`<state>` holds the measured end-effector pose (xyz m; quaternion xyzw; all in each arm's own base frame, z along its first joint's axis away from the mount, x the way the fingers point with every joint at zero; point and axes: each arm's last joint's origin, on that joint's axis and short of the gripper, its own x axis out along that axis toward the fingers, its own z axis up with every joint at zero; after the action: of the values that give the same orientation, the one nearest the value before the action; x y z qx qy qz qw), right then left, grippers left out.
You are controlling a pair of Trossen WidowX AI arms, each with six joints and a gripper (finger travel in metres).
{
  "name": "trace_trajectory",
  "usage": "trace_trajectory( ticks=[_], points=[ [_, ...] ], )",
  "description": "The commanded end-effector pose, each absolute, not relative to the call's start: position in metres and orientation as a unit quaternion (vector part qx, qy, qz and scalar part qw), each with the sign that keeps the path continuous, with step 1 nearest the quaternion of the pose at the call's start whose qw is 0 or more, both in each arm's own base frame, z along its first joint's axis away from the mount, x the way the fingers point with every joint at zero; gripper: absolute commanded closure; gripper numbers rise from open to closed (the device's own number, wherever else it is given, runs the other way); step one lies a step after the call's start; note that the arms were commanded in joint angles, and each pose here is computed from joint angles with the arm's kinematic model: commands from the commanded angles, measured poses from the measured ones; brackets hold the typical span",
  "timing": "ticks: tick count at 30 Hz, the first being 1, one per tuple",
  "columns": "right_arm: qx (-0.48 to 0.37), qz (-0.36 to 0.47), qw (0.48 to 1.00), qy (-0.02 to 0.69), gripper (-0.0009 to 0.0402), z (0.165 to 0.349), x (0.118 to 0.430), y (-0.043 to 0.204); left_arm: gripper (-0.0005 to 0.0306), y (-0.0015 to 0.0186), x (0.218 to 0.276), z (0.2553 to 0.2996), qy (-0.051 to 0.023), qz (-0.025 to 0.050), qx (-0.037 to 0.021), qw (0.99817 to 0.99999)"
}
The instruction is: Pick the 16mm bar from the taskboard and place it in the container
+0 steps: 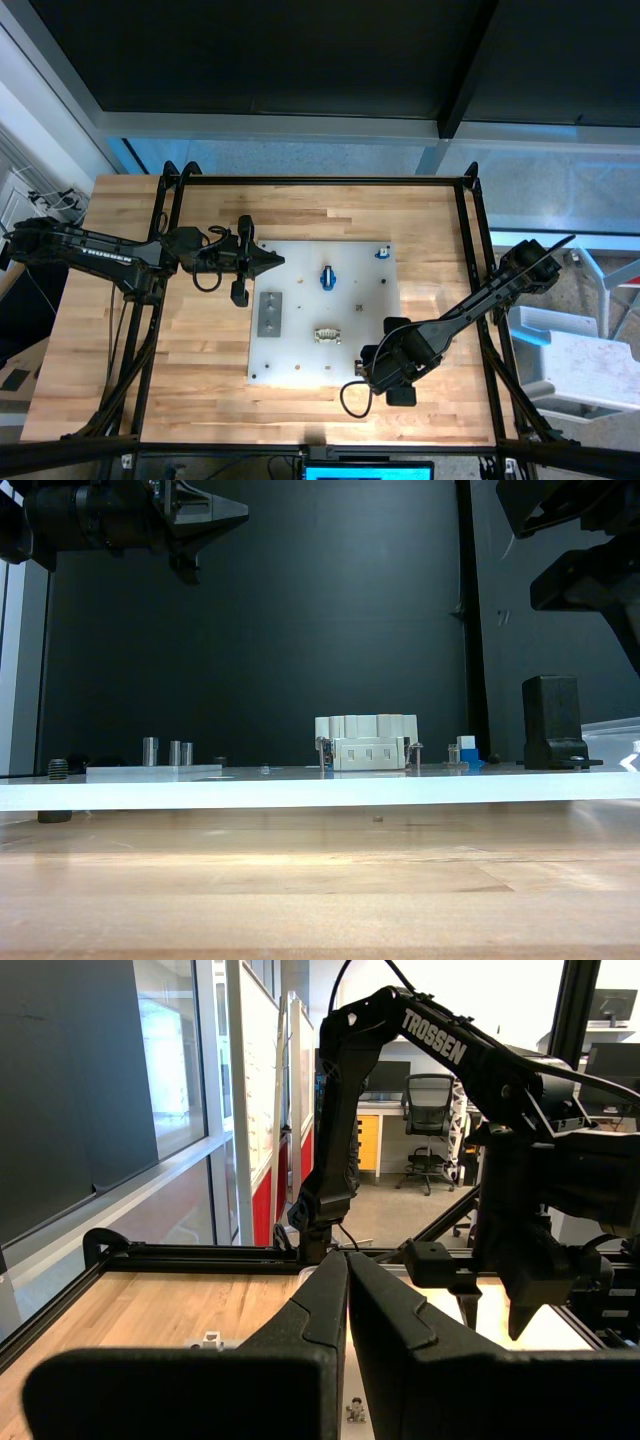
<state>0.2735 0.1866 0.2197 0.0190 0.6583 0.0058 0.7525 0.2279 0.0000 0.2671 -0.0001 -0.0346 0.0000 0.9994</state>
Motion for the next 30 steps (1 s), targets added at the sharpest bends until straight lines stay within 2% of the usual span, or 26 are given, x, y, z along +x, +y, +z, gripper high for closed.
trace_trajectory(
  ticks=[1, 20, 30],
  points=[
    [0.014, 0.005, 0.756, 0.655, 0.0192, 0.216, 0.273, 0.186, 0.0300, 0.0000, 0.2279, 0.2672, -0.0350, 0.0000, -0.0001, 0.99939],
    [0.004, 0.011, 0.753, 0.658, 0.0193, 0.190, 0.275, 0.189, 0.0300, 0.0000, 0.2279, 0.2672, -0.0350, 0.0002, -0.0001, 0.99939],
    [0.000, 0.012, 0.751, 0.660, 0.0195, 0.187, 0.274, 0.190, 0.0300, 0.0000, 0.2279, 0.2672, -0.0350, 0.0002, -0.0001, 0.99939]
  ],
)
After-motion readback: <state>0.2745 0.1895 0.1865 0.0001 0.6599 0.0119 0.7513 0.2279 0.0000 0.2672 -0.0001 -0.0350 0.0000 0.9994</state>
